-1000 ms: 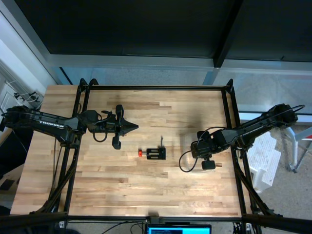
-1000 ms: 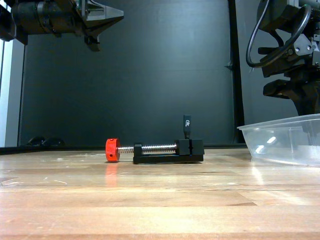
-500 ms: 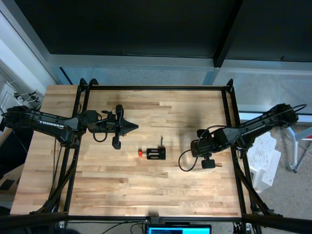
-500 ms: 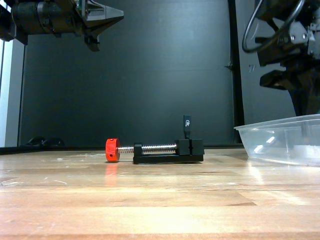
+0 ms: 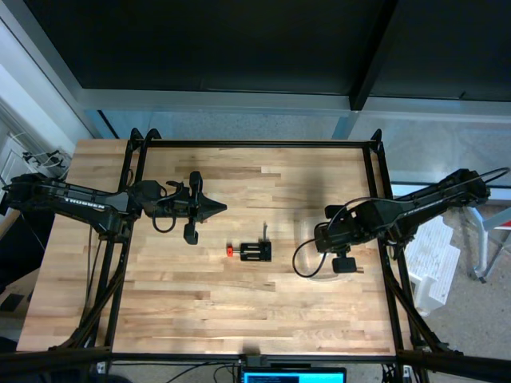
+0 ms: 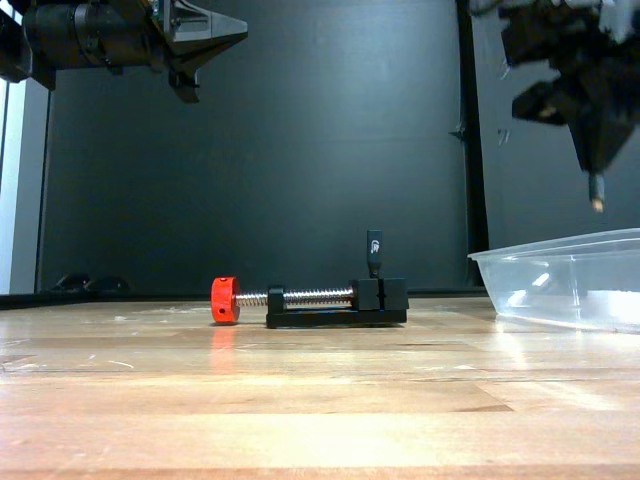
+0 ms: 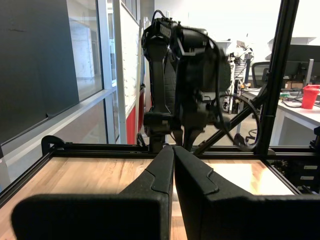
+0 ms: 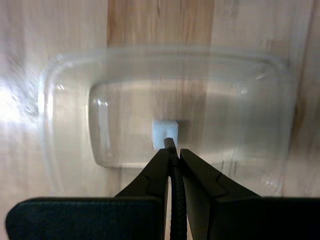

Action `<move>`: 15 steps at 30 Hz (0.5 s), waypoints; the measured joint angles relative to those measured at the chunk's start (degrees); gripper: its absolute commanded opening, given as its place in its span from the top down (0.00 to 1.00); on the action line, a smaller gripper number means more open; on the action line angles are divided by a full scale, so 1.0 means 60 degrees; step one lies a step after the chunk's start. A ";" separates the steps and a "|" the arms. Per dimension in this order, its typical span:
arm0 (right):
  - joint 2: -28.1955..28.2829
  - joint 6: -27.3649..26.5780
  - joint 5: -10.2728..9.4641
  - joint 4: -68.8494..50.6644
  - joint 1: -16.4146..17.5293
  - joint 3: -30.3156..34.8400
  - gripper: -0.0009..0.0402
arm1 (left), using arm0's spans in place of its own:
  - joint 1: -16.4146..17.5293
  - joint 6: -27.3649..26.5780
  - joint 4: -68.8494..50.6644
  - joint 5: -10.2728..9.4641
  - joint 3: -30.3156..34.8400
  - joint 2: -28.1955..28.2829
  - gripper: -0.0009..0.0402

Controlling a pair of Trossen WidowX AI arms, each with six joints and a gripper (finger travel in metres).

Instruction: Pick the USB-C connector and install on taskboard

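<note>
My right gripper [image 8: 171,150] is shut on the USB-C connector [image 8: 173,190], a thin dark stick between its fingers. In the low view the connector [image 6: 596,191] hangs point-down from the right gripper [image 6: 590,160], above the clear tray. The taskboard [image 5: 254,252] is a small black block with an orange-red knob, lying mid-table to the left of the right gripper [image 5: 323,239]. An upright pin rises from the taskboard [image 6: 335,300] at its right end. My left gripper [image 5: 219,208] hovers shut, high above the table behind and left of the taskboard, with its fingertips [image 7: 167,155] pressed together.
A clear plastic tray [image 6: 560,285] sits on the table under the right gripper. A small white square piece [image 8: 164,131] lies inside the tray [image 8: 50,125]. A black frame [image 5: 255,144] borders the wooden table.
The right gripper has risen out of the tray with the USB-C connector held in it. The left arm and the taskboard have not moved.
</note>
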 measured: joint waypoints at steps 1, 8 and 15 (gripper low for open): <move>0.0051 0.0106 0.0000 -0.0091 0.0000 0.0182 0.98 | 0.0000 0.0000 0.0000 0.0000 0.0000 0.0000 0.98; 0.0630 0.0437 0.0004 -0.0459 -0.0047 0.1286 0.98 | 0.0000 0.0000 0.0000 0.0004 0.0000 0.0000 0.98; 0.1566 0.0688 0.0087 -0.0470 -0.0528 0.2215 0.98 | 0.0000 0.0000 0.0000 0.0000 -0.0004 0.0000 0.98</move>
